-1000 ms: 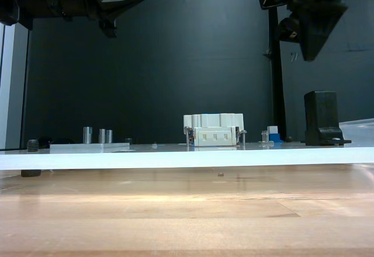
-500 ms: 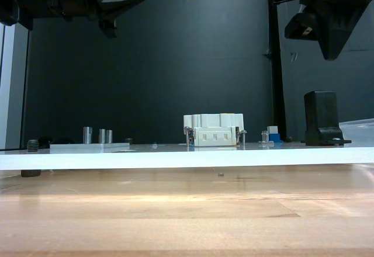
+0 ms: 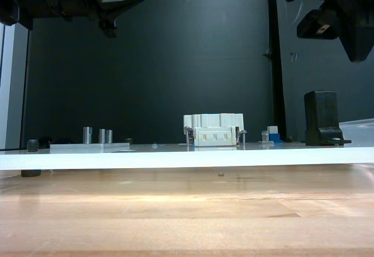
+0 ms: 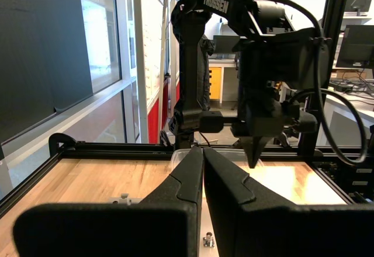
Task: Pick the 16mm bar from the taskboard and place it in the container
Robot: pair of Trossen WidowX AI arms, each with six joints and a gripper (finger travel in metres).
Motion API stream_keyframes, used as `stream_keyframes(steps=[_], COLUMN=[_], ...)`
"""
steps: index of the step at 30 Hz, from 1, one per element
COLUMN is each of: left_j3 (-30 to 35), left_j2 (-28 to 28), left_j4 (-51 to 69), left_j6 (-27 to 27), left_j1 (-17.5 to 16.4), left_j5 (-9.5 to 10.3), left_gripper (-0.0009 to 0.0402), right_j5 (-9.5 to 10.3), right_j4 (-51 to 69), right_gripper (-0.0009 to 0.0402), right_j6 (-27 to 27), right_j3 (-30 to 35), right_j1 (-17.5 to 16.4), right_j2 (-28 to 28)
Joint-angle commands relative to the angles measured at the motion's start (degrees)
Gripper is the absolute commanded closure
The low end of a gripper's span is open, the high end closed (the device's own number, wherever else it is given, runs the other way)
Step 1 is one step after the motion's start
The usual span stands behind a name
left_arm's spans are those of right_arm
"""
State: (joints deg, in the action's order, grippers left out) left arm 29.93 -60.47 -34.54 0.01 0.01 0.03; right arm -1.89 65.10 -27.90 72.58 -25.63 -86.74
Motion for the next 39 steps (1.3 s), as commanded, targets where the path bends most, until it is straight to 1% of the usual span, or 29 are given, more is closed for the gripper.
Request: stream_keyframes(steps=[1, 8, 11, 19, 28, 31, 36, 39], left_j3=[0.0, 0.0, 0.0, 0.0, 0.0, 0.0, 0.0, 0.0], left_j2=[0.0, 0.0, 0.0, 0.0, 0.0, 0.0, 0.0, 0.0], left_j4=[0.0, 0.0, 0.0, 0.0, 0.0, 0.0, 0.0, 0.0], left_j6=[0.0, 0.0, 0.0, 0.0, 0.0, 0.0, 0.0, 0.0], left_j1=[0.0, 0.0, 0.0, 0.0, 0.0, 0.0, 0.0, 0.0], left_j5=[-0.02, 0.00, 0.00, 0.00, 0.00, -0.02, 0.00, -0.02], left_gripper=[0.0393, 0.0393, 0.0393, 0.0393, 0.0393, 0.0393, 0.0393, 0.0393], right_j5=[0.02, 0.07, 0.02, -0.09, -0.11, -0.13, -0.42, -1.66], right_j4=[-1.3, -2.1, -2.2, -1.6, -2.9, -3.1, -4.3, -4.8], right_gripper=[0.0393, 0.0393, 0.0393, 0.0393, 0.0392, 0.0375, 0.0319, 0.0282], right_j6=[-0.4, -3.7, -4.7, -5.1, -6.2, -6.2, -6.2, -6.1], right_j3=[0.0, 0.0, 1.1, 6.4, 6.4, 6.3, 6.2, 6.2], right_j1=[-0.9, -2.9, -3.9, -6.0, -7.2, -7.4, -7.6, -7.8], right_j2=[-0.9, -2.4, -3.4, -7.6, -9.4, -10.1, -10.6, -11.2])
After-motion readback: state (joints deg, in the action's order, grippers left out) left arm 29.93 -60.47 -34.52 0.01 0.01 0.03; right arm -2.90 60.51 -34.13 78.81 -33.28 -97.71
